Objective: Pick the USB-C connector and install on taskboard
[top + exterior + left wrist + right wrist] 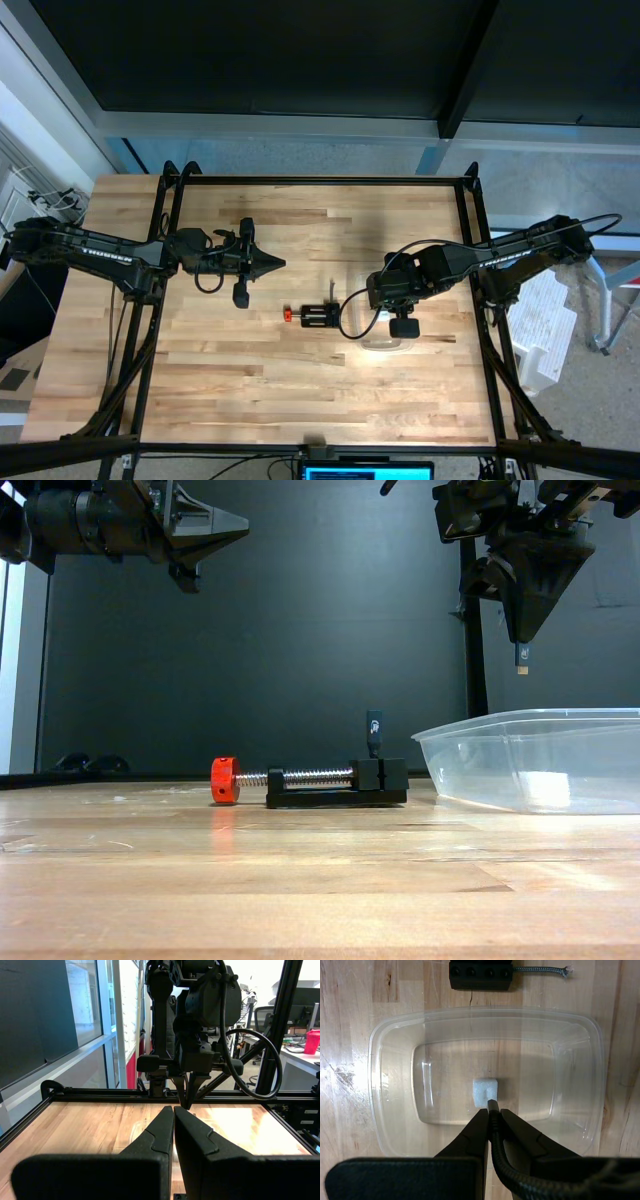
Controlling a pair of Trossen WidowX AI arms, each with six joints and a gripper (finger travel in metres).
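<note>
A clear plastic tray [390,1070] sits on the wooden table [300,390]. A small white square piece [485,1091] lies near the middle of its floor.

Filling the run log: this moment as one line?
right gripper: shut on USB-C connector, above tray | left gripper: shut, parked aloft | taskboard: beside tray

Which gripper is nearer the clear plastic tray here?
Right. The right gripper hangs directly above the clear tray, jaws shut on the USB-C connector. The left gripper is raised well off to the left, past the taskboard.
</note>
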